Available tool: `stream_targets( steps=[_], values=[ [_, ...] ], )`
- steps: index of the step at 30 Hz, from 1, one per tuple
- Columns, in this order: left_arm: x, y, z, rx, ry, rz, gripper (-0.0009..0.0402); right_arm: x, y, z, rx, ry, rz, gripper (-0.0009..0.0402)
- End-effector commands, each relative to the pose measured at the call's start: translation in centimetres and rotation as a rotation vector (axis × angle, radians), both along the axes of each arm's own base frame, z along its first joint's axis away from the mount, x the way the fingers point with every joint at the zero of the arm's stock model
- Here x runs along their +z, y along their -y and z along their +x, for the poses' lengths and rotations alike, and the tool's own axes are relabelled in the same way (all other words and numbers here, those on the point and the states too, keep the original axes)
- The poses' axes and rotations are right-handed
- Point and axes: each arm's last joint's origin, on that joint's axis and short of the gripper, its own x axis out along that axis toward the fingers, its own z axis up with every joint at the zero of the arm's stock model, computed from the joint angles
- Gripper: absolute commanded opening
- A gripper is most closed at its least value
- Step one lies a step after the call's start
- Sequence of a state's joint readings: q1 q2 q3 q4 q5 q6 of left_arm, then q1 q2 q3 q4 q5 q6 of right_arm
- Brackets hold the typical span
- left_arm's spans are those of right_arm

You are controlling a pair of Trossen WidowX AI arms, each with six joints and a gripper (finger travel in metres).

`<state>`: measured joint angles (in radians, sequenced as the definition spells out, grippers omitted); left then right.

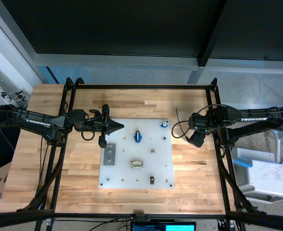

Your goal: Remove the USB connector from the USB hub and place in the container

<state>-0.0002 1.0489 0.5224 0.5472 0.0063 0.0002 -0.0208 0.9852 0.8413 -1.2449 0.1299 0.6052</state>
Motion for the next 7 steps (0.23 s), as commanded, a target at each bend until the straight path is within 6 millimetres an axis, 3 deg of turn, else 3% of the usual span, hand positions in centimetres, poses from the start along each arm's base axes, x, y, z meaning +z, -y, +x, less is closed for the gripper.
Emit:
stream_targets(
  steps=[1, 7],
  values=[
    [0.01, 0.00, 0.01, 0.000, 0.000, 0.000, 0.0001, 0.01, 0.01, 0.01, 0.000, 0.000, 0.000, 0.0118],
    [0.01, -0.01, 0.01, 0.000, 0.000, 0.000, 0.0001, 0.01, 0.01, 0.01, 0.000, 0.000, 0.000, 0.0119]
  ],
)
